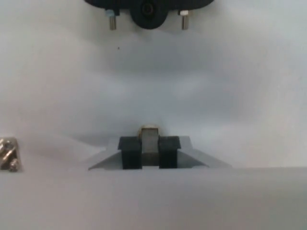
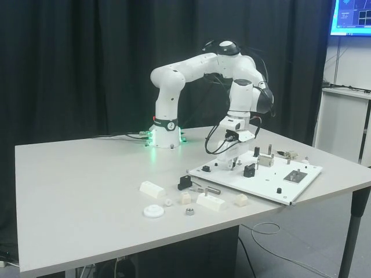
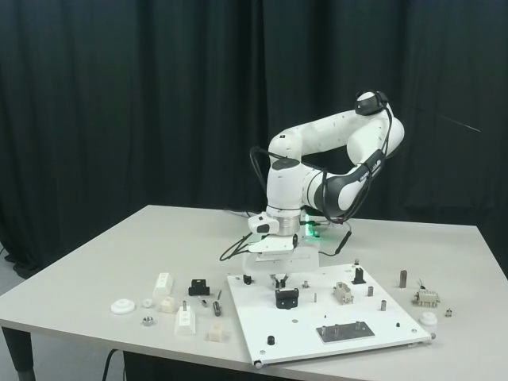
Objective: Remove square peg 2.
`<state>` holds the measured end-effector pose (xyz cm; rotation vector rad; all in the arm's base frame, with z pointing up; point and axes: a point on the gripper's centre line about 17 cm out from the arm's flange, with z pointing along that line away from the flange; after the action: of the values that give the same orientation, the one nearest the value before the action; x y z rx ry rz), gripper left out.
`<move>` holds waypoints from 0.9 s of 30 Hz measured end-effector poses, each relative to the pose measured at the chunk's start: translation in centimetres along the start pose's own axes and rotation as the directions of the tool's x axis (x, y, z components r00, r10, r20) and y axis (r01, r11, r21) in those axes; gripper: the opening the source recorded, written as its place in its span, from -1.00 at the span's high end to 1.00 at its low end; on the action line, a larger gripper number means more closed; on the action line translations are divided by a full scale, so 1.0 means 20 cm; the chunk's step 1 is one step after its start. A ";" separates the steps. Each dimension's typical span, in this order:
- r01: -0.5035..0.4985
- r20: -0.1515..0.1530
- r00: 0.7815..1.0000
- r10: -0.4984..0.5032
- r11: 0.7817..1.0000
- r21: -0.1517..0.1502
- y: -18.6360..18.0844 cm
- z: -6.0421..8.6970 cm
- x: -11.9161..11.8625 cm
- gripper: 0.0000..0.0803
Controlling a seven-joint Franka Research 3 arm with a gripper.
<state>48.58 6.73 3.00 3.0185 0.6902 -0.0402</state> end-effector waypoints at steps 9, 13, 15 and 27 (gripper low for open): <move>-0.002 -0.002 1.000 0.002 1.000 0.002 0.00 -0.01 0.00 0.82; -0.005 -0.007 1.000 0.005 1.000 0.008 0.00 -0.04 0.00 0.82; -0.005 -0.008 1.000 0.005 1.000 0.010 0.00 -0.07 0.00 0.82; 0.008 -0.010 1.000 -0.008 1.000 0.015 -0.02 -0.27 -0.01 0.82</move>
<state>48.34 7.21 8.35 3.0322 0.7057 -0.0304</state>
